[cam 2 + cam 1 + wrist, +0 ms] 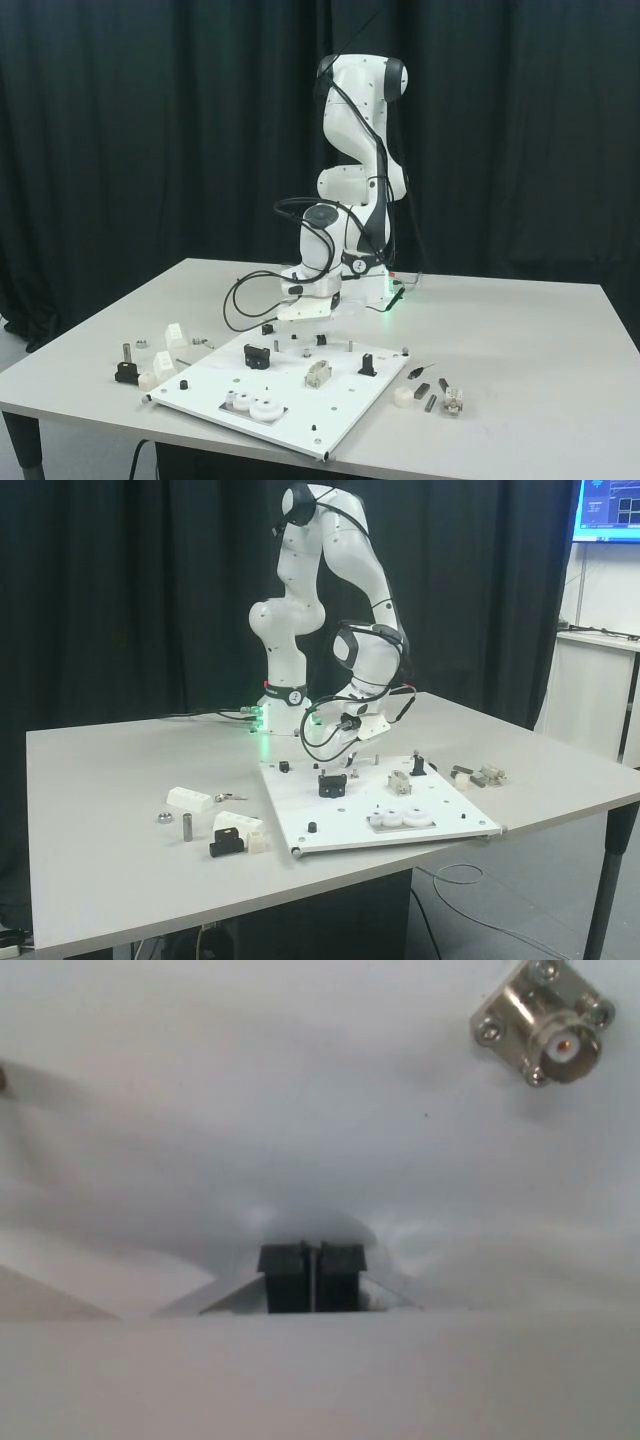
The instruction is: Remove round peg 1.
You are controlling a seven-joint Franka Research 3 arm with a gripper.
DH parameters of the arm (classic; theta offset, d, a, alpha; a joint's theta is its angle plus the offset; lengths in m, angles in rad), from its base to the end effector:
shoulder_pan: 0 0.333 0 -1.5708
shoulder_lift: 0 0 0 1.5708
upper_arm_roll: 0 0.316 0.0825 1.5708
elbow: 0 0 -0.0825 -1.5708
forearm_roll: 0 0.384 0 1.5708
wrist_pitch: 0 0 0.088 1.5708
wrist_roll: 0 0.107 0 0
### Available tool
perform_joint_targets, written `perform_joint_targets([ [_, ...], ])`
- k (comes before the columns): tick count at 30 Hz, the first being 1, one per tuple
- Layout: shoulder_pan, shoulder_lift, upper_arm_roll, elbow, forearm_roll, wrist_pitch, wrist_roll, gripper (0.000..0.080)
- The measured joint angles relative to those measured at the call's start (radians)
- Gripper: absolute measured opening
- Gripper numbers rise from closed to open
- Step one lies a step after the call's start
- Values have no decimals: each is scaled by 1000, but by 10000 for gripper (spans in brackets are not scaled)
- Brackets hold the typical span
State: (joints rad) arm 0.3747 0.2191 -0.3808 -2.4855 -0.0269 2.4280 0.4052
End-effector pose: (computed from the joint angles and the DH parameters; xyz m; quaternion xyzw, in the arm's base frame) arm 0.4442 -0.0107 0.1908 0.9714 -0.1924 -0.1183 0.0729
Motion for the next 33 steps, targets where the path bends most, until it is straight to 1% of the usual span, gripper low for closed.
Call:
perform_joint_targets([
  [13,0,-3,0,0,0,-4,0,29],
  [33,-7,-31,0,8,-5,-46,2,27],
])
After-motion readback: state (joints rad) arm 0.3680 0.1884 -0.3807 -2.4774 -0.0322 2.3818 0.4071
